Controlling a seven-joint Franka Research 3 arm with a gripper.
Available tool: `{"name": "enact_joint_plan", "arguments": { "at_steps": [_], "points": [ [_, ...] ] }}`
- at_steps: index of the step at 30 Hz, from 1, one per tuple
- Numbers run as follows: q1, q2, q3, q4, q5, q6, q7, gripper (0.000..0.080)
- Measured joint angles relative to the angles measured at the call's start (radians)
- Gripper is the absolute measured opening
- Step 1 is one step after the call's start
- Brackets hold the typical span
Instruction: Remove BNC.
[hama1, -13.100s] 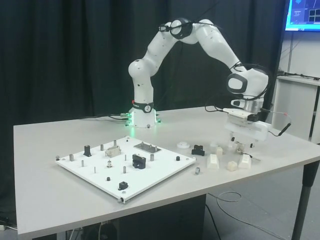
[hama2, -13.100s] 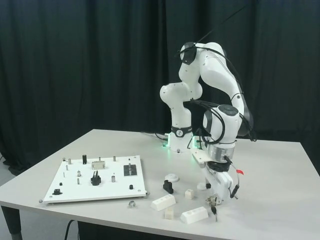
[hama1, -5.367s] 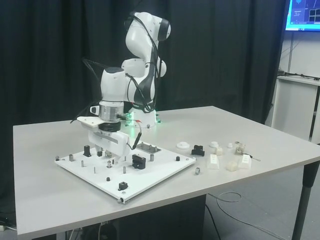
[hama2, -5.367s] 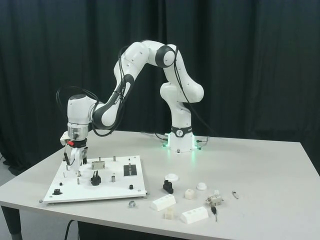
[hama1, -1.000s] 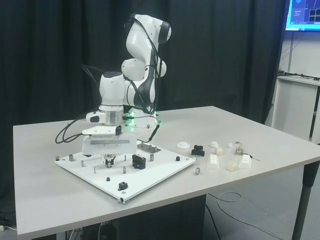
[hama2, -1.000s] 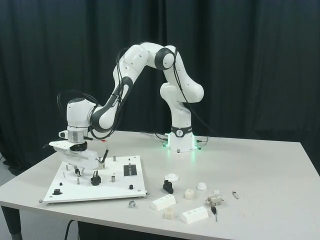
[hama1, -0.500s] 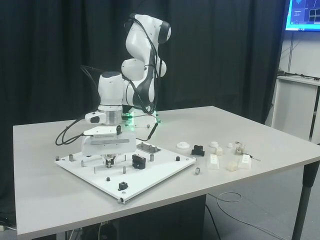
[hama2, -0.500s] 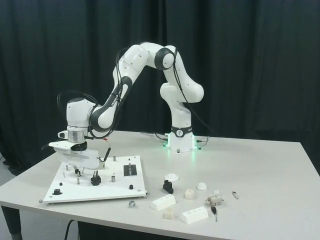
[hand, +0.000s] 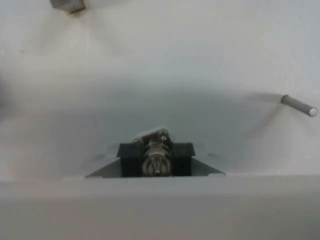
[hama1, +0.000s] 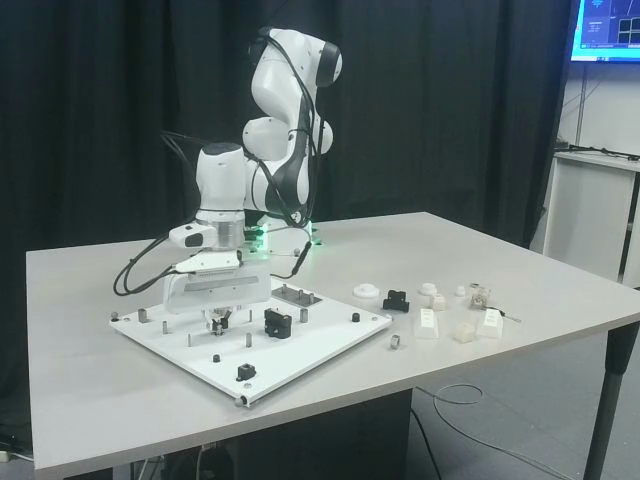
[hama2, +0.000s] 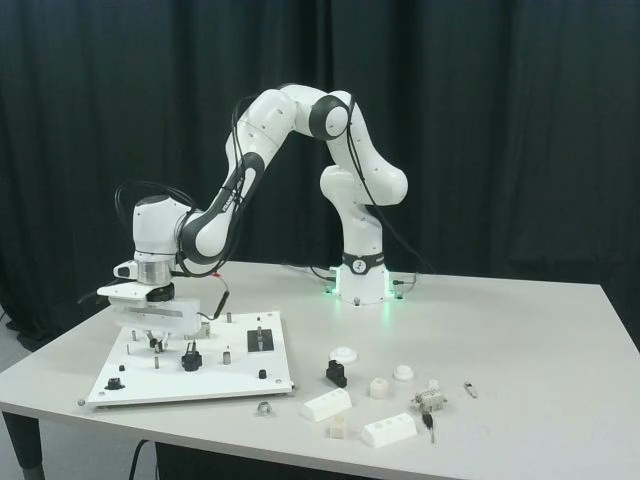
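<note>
The BNC connector (hand: 156, 159), a small grey metal barrel, sits between the two black fingers in the wrist view. My gripper (hama1: 217, 319) is shut on it, low over the near-left part of the white board (hama1: 320, 335). In the second room view the gripper (hama2: 155, 342) hangs just above the board (hama2: 215, 385), with the white hand level over it. The wrist view shows the board's white surface a little way below the connector. In both room views the connector itself is too small to make out under the hand.
A black connector block (hama1: 277, 322) stands on the board close to the gripper, and a thin metal peg (hand: 298, 106) stands nearby. Several pegs and small fittings dot the board. Loose white blocks (hama1: 427, 323) and a black piece (hama1: 396, 299) lie on the grey table to the right.
Over the last second the hand has risen slightly from the board, still shut on the connector. Before that the arm swung over from the loose parts on the right.
</note>
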Motion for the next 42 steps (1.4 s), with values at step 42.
{"name": "enact_joint_plan", "arguments": {
  "at_steps": [42],
  "points": [
    [-0.001, 0.001, -0.001, 0.003, 0.006, -0.007, -0.337, 0.0121]
  ]
}}
